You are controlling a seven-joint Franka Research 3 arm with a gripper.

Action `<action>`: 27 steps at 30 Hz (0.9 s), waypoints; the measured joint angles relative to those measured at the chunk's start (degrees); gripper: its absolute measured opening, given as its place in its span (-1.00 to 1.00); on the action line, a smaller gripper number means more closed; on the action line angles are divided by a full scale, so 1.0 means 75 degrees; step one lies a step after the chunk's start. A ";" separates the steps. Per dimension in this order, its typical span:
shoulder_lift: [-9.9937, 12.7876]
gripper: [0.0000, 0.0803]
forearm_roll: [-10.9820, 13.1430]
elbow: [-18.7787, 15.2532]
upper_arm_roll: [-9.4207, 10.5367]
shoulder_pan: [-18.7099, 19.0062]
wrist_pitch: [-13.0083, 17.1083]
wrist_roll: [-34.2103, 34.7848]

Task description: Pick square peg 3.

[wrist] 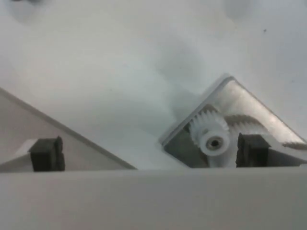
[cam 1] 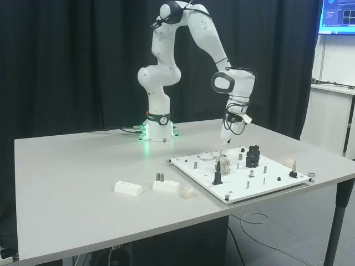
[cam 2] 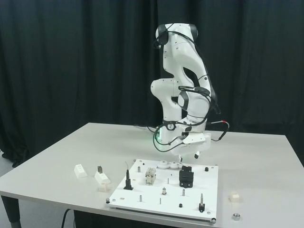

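Note:
My gripper (cam 1: pixel 224 145) (cam 2: pixel 188 156) hangs just above the far edge of the white board (cam 1: pixel 277 185) (cam 2: pixel 152 199). In the wrist view the gripper (wrist: pixel 148 152) is open, with its black fingertips (wrist: pixel 46 154) far apart and nothing held. Under it lies a white gear (wrist: pixel 211 136) on a grey metal plate (wrist: pixel 249 108), close to one fingertip. Short grey pegs (cam 1: pixel 159 177) (cam 2: pixel 99 169) stand in a white holder block (cam 1: pixel 166 186) (cam 2: pixel 100 178) on the table, well away from the gripper. I cannot tell which peg is square peg 3.
The board carries white gears (cam 1: pixel 209 155) (cam 2: pixel 168 165), a black block (cam 1: pixel 253 157) (cam 2: pixel 185 176), a black post (cam 1: pixel 217 176) (cam 2: pixel 128 181) and several small pins. Another white block (cam 1: pixel 128 188) (cam 2: pixel 80 170) and a small cube (cam 1: pixel 187 192) lie beside the board. A green light (cam 1: pixel 145 128) glows at the arm's base.

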 joint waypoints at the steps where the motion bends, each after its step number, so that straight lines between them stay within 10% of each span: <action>1: -0.0029 0.99 0.0000 0.0006 0.0000 -0.0005 -0.0019 0.0006; 27: -0.0383 0.99 0.0000 0.0083 0.0011 -0.0060 -0.0263 0.0271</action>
